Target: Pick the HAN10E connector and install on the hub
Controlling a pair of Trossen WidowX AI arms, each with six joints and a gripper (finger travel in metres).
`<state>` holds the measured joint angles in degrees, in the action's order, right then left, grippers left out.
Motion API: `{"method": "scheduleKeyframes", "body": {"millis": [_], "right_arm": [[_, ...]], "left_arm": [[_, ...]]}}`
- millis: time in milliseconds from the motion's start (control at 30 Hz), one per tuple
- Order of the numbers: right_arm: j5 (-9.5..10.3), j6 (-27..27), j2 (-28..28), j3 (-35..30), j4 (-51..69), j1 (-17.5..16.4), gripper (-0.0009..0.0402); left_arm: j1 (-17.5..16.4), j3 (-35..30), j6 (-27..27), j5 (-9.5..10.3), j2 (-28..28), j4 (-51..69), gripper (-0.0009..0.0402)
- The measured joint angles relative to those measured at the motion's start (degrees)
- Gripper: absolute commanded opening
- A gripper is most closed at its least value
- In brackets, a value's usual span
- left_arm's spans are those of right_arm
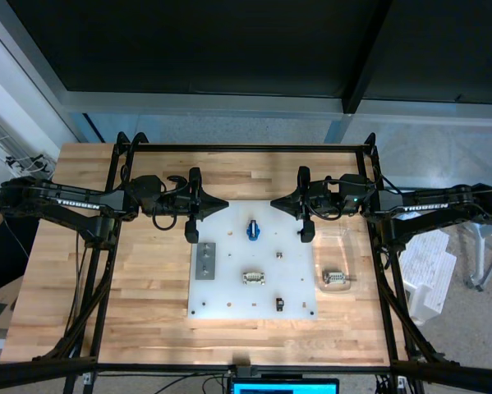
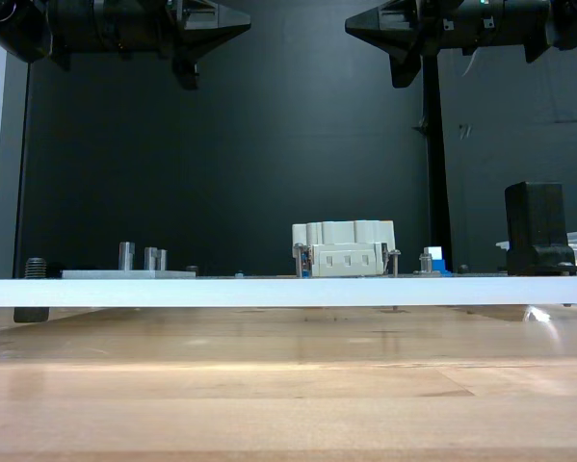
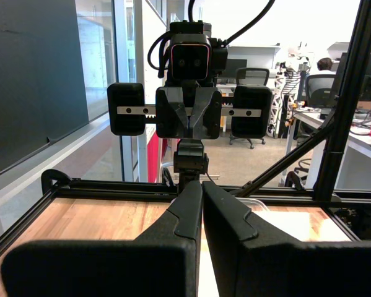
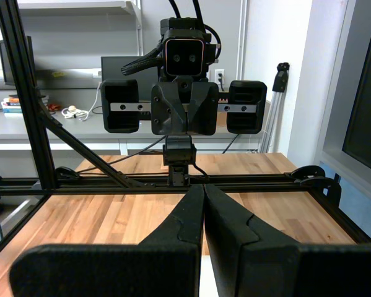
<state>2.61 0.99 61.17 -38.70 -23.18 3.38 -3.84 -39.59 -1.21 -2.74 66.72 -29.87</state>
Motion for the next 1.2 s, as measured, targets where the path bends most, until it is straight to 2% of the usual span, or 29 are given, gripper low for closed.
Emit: {"method": "scheduleKeyframes", "body": {"millis": [867, 933, 1067, 1133, 1200], "right_arm": [[-0.04, 1.51, 0.00, 0.00, 1.38, -0.17, 0.0000], [-1.16, 1.79, -0.02, -0.02, 3.41, -0.39, 0.0000], [-4.83, 1.86, -0.04, -1.14, 9.42, -1.64, 0.0000], [-5.92, 1.79, -0.04, -2.38, 12.79, -2.49, 0.0000], [-6.21, 1.79, -0.04, -3.93, 16.65, -3.26, 0.0000]], "left_arm": [[0.00, 0.00, 0.00, -0.02, 0.02, -0.02, 0.0000], [0.00, 0.00, 0.00, 0.00, 0.02, 0.00, 0.0000], [0.00, 0.02, 0.00, -0.02, 0.02, -0.02, 0.0000], [0.00, 0.00, 0.00, 0.00, 0.02, 0.00, 0.0000], [0.00, 0.02, 0.00, -0.02, 0.02, -0.02, 0.0000]]}}
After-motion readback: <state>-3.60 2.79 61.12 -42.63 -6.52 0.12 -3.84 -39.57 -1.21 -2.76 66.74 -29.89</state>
